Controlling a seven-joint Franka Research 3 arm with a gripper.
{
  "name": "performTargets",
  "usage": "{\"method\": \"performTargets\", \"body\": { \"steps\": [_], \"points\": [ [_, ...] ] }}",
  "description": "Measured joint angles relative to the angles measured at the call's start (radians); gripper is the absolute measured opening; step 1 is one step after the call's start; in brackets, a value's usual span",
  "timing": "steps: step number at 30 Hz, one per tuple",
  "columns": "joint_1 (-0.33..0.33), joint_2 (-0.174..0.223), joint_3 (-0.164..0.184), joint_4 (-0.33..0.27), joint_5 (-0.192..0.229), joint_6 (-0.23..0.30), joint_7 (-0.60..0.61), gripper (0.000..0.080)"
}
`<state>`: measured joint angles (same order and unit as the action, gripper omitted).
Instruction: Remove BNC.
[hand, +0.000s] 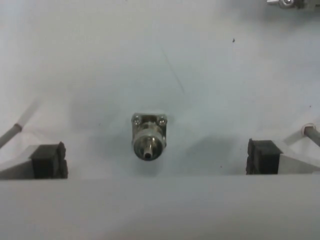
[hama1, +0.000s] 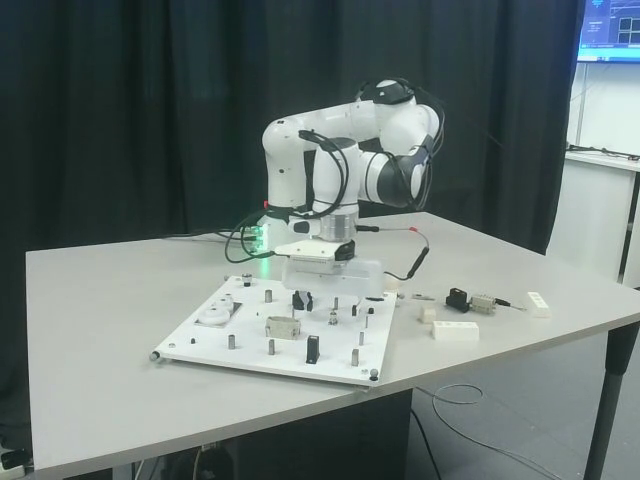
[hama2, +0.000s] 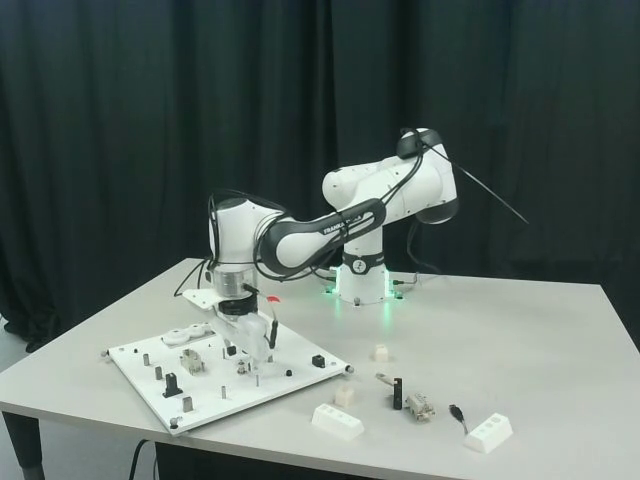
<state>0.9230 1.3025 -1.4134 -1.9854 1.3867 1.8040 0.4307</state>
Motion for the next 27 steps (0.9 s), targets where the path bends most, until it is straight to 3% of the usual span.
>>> {"method": "performTargets", "body": {
  "steps": [27],
  "points": [
    [0.003,0.0,0.013,-0.009,0.003,0.032,-0.004,0.08]
  ]
}}
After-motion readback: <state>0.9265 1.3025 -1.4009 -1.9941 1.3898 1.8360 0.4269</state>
